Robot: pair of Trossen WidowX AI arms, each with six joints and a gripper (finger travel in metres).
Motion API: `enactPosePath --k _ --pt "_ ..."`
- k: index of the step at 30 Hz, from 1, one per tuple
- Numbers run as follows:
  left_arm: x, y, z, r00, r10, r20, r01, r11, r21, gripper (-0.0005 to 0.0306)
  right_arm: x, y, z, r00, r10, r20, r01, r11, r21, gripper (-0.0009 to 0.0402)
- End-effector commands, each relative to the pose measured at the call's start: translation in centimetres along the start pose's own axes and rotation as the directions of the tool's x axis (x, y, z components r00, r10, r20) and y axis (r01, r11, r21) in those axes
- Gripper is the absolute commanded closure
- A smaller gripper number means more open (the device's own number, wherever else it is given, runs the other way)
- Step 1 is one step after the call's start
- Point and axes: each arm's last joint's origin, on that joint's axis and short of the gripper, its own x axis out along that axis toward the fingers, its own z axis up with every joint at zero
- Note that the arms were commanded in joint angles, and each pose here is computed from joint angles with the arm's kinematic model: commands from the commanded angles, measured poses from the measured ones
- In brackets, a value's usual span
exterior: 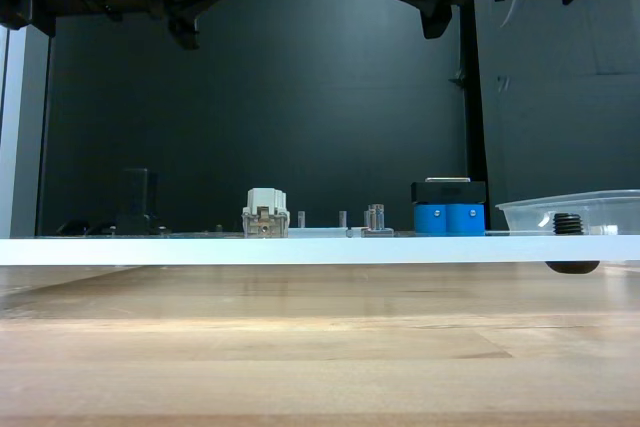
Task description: Pick the RJ45 connector and install on taskboard
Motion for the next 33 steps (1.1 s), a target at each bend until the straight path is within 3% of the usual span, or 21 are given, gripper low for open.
enactPosePath --k 1,11,14,26,30,33 --pt "0.0 0.0 0.0 1.0 0.0 0.0 0.0 1.0 0.0 0.03 -0.1 0.0 -0.6 0.999 0.0 0.033 0.0 1.0 0.008 0.0359" --pt "0.0 0.0 0.0 1.0 0.0 0.0 0.0 1.0 0.0 0.03 -0.5 -0.1 -2.2 0.999 0.0 0.055 -0.002 1.0 0.03 0.0381" --pt "0.0 0.0 0.0 1.0 0.0 0.0 0.0 1.0 0.0 0.03 -0.5 0.0 -2.1 0.998 0.0 0.056 -0.002 1.0 0.029 0.0396" --pt "0.0 0.0 0.0 1.0 0.0 0.0 0.0 1.0 0.0 0.03 -0.5 0.0 -2.2 0.999 0.002 0.046 -0.003 1.0 0.028 0.0393" --pt "0.0 0.0 0.0 1.0 0.0 0.0 0.0 1.0 0.0 0.03 -0.5 0.1 -2.2 0.999 0.009 0.047 -0.011 1.0 0.029 0.0393" --pt "0.0 0.0 0.0 1.0 0.0 0.0 0.0 1.0 0.0 0.03 -0.5 0.2 -2.2 0.998 0.033 0.045 -0.034 0.999 0.03 0.0393"
